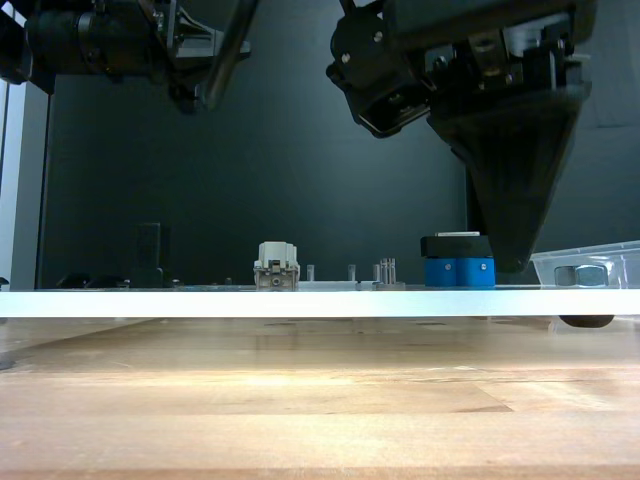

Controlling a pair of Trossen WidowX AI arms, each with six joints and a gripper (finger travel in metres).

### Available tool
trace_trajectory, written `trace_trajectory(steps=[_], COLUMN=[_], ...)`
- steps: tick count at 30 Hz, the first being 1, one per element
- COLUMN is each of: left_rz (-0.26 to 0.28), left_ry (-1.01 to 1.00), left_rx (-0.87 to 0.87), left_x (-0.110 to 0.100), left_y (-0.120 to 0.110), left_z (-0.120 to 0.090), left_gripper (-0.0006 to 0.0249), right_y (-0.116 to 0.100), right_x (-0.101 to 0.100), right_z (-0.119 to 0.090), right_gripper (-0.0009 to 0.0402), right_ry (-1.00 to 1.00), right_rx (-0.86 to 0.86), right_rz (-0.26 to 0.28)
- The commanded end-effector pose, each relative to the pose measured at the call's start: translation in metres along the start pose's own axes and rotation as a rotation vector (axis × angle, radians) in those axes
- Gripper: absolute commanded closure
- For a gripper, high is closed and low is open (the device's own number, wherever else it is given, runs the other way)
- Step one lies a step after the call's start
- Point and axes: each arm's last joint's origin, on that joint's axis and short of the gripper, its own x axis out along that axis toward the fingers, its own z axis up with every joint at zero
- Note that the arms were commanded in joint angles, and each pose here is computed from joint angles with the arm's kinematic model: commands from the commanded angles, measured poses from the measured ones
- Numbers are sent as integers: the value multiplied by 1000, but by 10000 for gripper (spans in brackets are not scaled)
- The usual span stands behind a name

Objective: Unfasten the M12 nut and place it in the container

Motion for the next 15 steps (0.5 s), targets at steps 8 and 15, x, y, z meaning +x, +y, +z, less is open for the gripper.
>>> trace_trajectory(steps=[8, 15], left_rz=[0, 0], left_ry=[0, 0], left_rx=[0, 0], left_x=[0, 0], left_y=[0, 0], left_z=[0, 0], left_gripper=[243, 243], right_y=[-2, -5], right_x=[-4, -18], right_z=[-1, -1], right_gripper=[392, 393], right_ry=[-3, -21], right_rx=[-22, -27], right_rz=[5, 33])
